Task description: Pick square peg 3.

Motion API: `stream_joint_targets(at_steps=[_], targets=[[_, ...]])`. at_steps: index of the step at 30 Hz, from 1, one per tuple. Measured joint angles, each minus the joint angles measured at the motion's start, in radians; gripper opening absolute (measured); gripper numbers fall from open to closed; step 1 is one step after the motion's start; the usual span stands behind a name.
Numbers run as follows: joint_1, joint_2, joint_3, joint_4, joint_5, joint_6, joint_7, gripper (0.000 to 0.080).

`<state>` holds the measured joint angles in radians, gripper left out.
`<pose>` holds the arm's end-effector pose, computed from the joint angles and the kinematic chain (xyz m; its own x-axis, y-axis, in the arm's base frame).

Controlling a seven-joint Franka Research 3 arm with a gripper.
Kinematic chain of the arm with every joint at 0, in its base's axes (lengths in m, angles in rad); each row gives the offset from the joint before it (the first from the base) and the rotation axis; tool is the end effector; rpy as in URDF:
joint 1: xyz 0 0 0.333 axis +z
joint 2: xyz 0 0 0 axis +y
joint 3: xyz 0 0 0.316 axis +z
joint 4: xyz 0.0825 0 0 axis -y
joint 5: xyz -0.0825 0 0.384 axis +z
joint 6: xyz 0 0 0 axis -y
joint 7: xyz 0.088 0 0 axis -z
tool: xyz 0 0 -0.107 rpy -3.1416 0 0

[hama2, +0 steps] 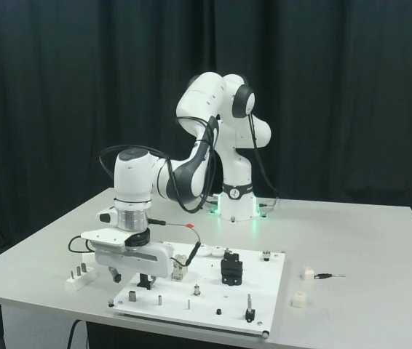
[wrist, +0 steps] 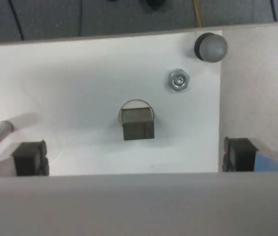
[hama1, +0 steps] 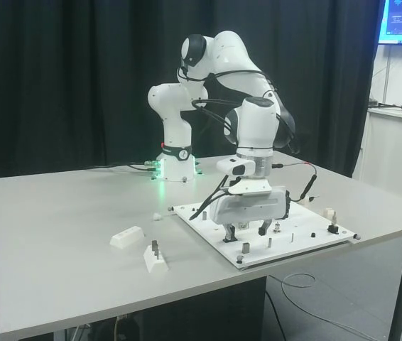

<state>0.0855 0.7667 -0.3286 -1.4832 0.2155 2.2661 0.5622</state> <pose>0.7111 -0.1267 0.2421 0.6611 -0.7460 0.0805 -0.7490 -0.6625 0.0120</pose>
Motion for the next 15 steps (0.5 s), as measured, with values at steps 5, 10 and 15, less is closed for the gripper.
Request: stream_joint_targets(at_steps=[5,10,15], targets=[[-0.001,0.0,0.0,0.001,-0.004,0.0,0.0,0.0797],[-0.003,0.0,-0.001,0.001,-0.01,0.0,0.0,0.0797],[-0.004,0.0,-0.001,0.001,-0.011,0.0,0.0,0.08]])
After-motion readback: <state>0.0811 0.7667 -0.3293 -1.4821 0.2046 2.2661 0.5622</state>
